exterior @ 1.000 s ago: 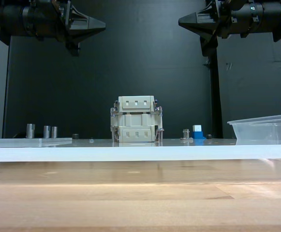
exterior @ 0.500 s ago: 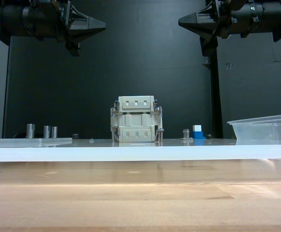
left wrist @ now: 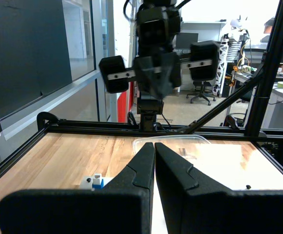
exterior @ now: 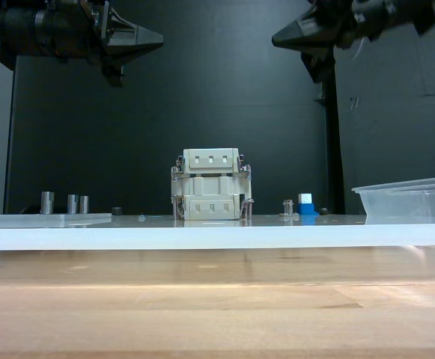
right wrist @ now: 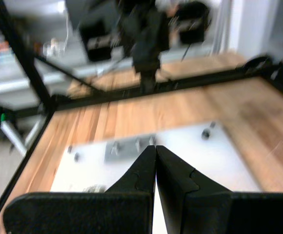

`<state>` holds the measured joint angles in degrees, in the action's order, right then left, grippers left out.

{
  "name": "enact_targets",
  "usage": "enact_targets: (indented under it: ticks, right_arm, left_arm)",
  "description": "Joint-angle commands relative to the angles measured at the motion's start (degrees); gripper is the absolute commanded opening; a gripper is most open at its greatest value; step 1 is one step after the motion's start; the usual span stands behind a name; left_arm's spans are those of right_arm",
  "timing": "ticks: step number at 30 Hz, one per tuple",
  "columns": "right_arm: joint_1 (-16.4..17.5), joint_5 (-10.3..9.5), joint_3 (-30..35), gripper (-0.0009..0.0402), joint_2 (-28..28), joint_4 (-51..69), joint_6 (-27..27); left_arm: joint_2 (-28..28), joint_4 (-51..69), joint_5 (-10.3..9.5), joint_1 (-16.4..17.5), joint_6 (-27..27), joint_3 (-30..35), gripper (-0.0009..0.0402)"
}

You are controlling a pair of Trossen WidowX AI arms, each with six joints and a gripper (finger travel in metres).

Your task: Remove the HAN10-E connector and place it in the container

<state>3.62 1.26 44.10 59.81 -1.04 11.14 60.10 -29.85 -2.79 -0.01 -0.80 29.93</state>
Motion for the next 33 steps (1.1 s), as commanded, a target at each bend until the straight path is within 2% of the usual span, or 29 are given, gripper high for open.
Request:
enact_targets:
  ticks: [1,10,13,16,33]
  right_arm:
    - [2.8,0.20,7.2,0.0000,4.2,10.3,-0.7]
    - [8.3,1.14,27.7,0.0000,19.0,32.7,-1.0]
    - [9.6,2.80,34.1,0.0000,23.7,39.2,-1.0]
    - [10.2,3.72,40.0,0.0000,28.0,45.6,-0.4]
    - [10.9,3.67,68.7,0.0000,49.9,71.0,2.4]
  left_arm:
    - [0.0,0.0,0.02,0.0,0.0,0.0,0.0000]
    - [0.0,0.0,0.02,0.0,0.0,0.0,0.0000]
    - [0.0,0.0,0.02,0.0,0.0,0.0,0.0000]
    - [0.0,0.0,0.02,0.0,0.0,0.0,0.0000]
    - [0.0,0.0,0.02,0.0,0.0,0.0,0.0000]
